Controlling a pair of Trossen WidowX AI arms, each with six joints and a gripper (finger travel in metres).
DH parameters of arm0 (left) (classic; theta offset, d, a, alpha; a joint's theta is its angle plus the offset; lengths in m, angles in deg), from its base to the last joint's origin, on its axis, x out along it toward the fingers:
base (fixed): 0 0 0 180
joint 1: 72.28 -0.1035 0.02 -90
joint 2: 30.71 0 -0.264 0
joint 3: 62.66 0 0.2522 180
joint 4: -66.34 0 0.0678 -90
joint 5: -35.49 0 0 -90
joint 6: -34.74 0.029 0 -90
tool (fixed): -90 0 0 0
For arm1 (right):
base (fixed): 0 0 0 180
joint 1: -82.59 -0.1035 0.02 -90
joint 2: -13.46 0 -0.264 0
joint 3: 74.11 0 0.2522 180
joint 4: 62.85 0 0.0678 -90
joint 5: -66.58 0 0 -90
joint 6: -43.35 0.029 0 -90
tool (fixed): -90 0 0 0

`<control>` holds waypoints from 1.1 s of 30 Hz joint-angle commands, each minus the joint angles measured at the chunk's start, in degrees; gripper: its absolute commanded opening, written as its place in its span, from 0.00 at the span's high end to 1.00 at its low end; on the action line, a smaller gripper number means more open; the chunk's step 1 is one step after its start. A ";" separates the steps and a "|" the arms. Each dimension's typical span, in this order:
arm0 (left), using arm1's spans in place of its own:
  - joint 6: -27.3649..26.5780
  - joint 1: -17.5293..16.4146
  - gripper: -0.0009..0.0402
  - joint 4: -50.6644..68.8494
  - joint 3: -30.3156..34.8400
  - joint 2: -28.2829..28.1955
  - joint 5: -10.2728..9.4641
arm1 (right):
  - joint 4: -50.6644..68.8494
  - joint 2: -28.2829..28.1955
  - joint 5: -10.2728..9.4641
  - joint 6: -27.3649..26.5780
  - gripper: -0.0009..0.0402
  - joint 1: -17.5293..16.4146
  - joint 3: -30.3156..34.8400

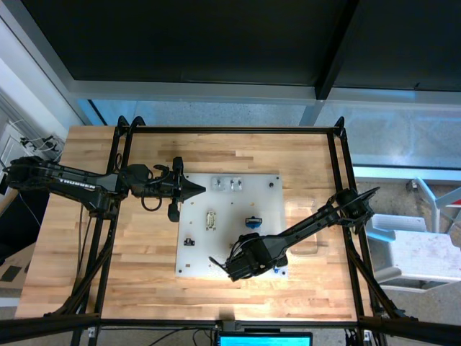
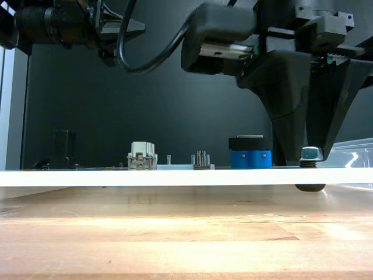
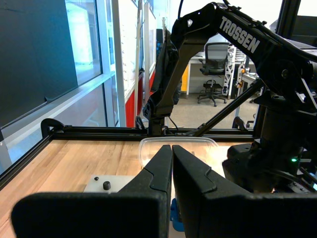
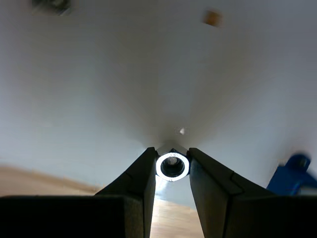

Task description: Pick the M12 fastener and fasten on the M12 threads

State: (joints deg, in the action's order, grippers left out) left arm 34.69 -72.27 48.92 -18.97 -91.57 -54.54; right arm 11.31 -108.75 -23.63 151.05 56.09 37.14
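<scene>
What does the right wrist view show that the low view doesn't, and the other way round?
Only the right wrist view: the bore of the M12 nut, seen end-on. Only the low view: the black stud directly under the nut, and the left hand parked high at the far left. Both: the right hand closed on the nut over the white board, with a blue-capped piece nearby.
</scene>
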 commanded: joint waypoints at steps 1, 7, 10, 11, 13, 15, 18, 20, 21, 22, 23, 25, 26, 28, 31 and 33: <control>0.00 -0.02 0.98 -0.02 0.02 0.00 0.02 | -0.15 -0.02 0.17 9.05 0.92 0.00 0.02; 0.00 0.00 0.98 -0.02 0.02 0.00 0.00 | -0.26 -0.02 0.17 28.63 0.92 0.00 0.02; 0.00 0.00 0.98 -0.02 0.02 0.00 0.00 | -0.31 -0.02 0.20 37.70 0.92 0.00 0.02; 0.00 -0.02 0.98 -0.02 0.02 0.00 0.00 | -0.31 -0.02 0.20 40.98 0.92 0.00 0.02; 0.02 0.00 0.98 -0.02 0.02 0.00 0.00 | -0.31 -0.02 0.17 47.74 0.92 0.00 0.02; 0.02 -0.02 0.98 -0.02 0.02 0.00 0.00 | -0.28 -0.02 0.20 54.38 0.92 -0.02 0.02; 0.00 -0.02 0.98 -0.02 0.02 0.00 0.00 | -0.31 -0.02 0.17 63.19 0.92 -0.04 0.02; 0.00 0.00 0.98 -0.02 0.02 0.00 0.02 | -0.31 -0.02 0.20 67.82 0.92 -0.07 0.02; 0.00 -0.02 0.98 -0.02 0.02 0.00 0.00 | -0.31 -0.02 0.17 69.99 0.92 -0.07 0.02; 0.02 0.00 0.98 -0.02 0.02 0.00 0.00 | -0.33 -0.02 0.20 71.97 0.92 -0.07 0.02; 0.02 0.00 0.98 -0.02 0.02 0.00 0.00 | -0.31 -0.02 0.17 73.22 0.92 -0.09 0.02; 0.00 -0.02 0.98 -0.02 0.02 0.00 0.00 | -0.31 -0.02 0.46 72.78 0.92 -0.11 0.02; 0.02 0.00 0.98 -0.02 0.02 0.00 0.00 | -0.33 -0.02 0.72 72.76 0.92 -0.11 0.02; 0.00 0.00 0.98 -0.02 0.02 0.00 0.00 | -0.33 -0.02 0.72 72.76 0.92 -0.11 0.02; 0.00 0.00 0.98 -0.02 0.02 0.00 0.00 | -0.33 -0.02 0.66 72.19 0.92 -0.13 0.02; 0.00 -0.02 0.98 -0.02 0.02 0.00 0.00 | -0.46 -0.02 0.63 71.87 0.92 -0.13 0.02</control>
State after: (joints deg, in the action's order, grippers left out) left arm 34.69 -72.27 48.92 -18.95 -91.57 -54.54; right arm 11.07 -108.75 -23.04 223.15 55.96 37.12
